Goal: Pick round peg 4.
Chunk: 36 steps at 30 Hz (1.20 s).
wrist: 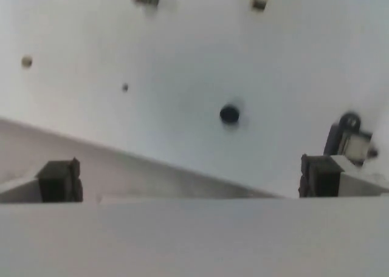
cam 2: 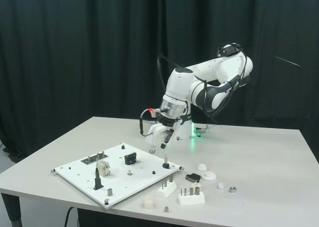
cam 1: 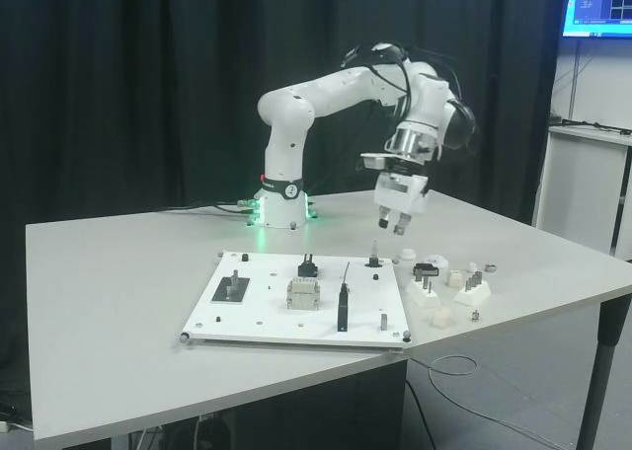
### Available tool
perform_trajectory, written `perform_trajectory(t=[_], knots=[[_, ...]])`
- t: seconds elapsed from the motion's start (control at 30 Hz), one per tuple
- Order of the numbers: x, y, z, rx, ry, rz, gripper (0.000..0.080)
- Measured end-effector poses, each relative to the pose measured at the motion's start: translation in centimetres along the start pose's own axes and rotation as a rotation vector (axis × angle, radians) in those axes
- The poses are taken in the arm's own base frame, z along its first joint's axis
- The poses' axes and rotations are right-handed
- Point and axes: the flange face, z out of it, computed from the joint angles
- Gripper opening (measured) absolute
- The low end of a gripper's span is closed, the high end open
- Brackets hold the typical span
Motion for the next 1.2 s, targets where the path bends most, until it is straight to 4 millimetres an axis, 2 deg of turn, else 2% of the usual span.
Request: perform_trajectory(t=[0.43, 0.77, 1.0, 1.2], knots=[[-5.4, 2.4, -2.0, -0.070, -0.030, -0.095, 0.0800], [-9.8, 5.4, -2.1, -0.148, -0.070, -0.135, 0.0800], [-11.8, 7.1, -1.8, -0.181, -0.083, -0.181, 0.0800], [-12.7, 7.7, -1.5, -0.186, -0.090, -0.265, 0.0800]])
